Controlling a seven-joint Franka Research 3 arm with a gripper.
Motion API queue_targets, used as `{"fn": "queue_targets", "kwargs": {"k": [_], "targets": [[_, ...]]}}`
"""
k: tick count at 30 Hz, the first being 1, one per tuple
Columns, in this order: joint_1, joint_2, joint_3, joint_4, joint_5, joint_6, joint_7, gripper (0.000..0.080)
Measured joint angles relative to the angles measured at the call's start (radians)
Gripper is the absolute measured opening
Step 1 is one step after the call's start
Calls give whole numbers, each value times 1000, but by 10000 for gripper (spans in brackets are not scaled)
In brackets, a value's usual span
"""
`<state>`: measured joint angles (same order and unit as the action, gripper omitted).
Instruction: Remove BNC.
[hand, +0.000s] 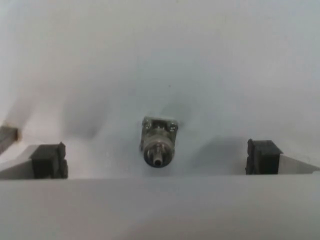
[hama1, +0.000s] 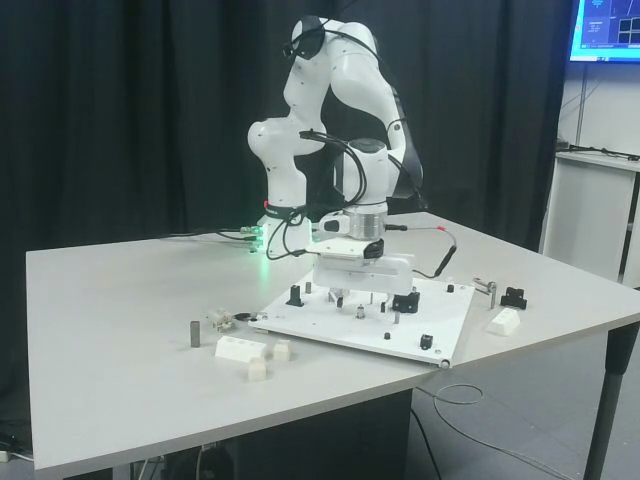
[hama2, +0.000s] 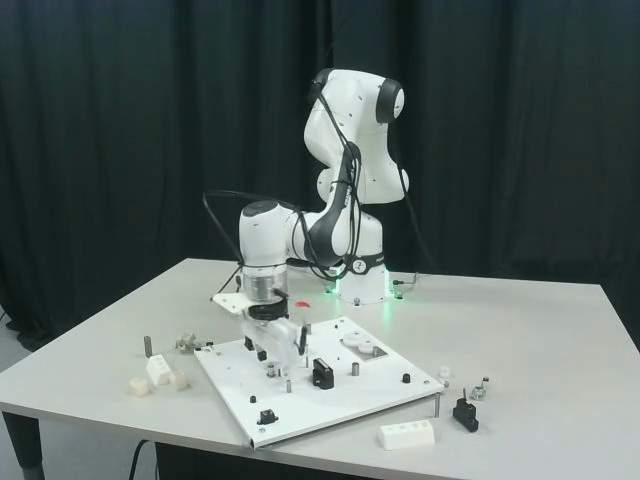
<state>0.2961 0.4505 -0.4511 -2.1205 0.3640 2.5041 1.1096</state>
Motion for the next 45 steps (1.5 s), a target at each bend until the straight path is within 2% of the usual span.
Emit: {"fn": "queue_targets", "kwargs": {"k": [17, 29, 37, 45], "targets": [[0, 0, 1, 0, 0, 1, 203, 800], [1, 15, 11, -1, 0, 27, 354, 800], [2, 34, 15, -1, 0, 47, 372, 800], [0, 37, 10, -2, -4, 50, 372, 800]]}}
